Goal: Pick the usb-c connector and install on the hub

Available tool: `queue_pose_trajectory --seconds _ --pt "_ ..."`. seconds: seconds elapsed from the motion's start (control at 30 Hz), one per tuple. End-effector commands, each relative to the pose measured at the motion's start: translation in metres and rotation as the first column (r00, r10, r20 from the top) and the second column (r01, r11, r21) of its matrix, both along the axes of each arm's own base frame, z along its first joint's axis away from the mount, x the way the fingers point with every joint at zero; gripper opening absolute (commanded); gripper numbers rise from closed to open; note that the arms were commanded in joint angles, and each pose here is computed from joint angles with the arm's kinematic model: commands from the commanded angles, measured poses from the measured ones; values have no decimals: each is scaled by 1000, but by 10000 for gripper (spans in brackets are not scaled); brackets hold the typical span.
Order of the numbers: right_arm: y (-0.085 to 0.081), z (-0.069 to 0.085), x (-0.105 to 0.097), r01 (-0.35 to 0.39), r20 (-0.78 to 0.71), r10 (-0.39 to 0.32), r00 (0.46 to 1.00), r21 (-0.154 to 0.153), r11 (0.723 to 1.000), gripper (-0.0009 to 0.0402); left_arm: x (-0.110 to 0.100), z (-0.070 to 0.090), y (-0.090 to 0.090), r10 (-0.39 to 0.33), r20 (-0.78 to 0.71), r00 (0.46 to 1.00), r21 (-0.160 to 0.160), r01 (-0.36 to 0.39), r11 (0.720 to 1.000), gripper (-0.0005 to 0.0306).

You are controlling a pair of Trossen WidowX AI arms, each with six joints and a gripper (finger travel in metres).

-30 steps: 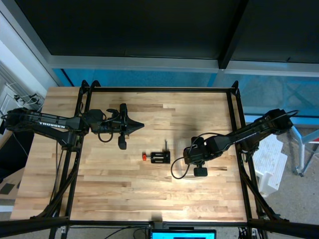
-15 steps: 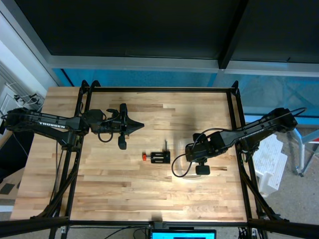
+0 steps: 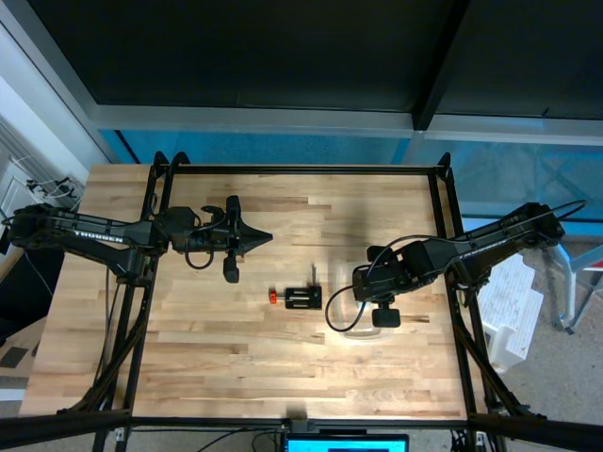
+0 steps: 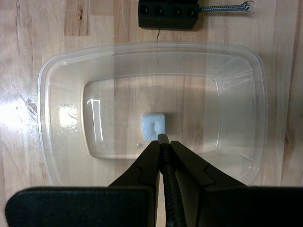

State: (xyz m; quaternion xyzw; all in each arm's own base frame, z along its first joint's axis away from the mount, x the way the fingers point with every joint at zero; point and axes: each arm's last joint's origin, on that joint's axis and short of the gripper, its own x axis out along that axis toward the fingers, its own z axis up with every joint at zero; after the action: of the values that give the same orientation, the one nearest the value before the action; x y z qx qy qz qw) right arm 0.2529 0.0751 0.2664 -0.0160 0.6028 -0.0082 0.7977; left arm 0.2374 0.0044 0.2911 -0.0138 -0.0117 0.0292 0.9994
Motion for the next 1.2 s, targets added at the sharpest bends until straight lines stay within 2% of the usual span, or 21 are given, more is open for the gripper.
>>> queue_pose_trajectory --seconds 0.03,0.37,1.03,1.2 --pt "-1 0 1 6 2 -6 1000 0 1000 0 0 0 0 0 0 1000 0 0 1000 0" --pt "-3 2 13 30 -1 -30 1000 1 1000 0 0 0 0 0 0 1000 0 0 1000 0" --pt "-3 7 73 74 -34 -75 997 -10 997 0 0 0 0 0 0 1000 0 0 1000 0" --pt "-3 5 85 49 -37 -50 998 -19 999 0 0 0 0 0 0 1000 0 0 1000 0"
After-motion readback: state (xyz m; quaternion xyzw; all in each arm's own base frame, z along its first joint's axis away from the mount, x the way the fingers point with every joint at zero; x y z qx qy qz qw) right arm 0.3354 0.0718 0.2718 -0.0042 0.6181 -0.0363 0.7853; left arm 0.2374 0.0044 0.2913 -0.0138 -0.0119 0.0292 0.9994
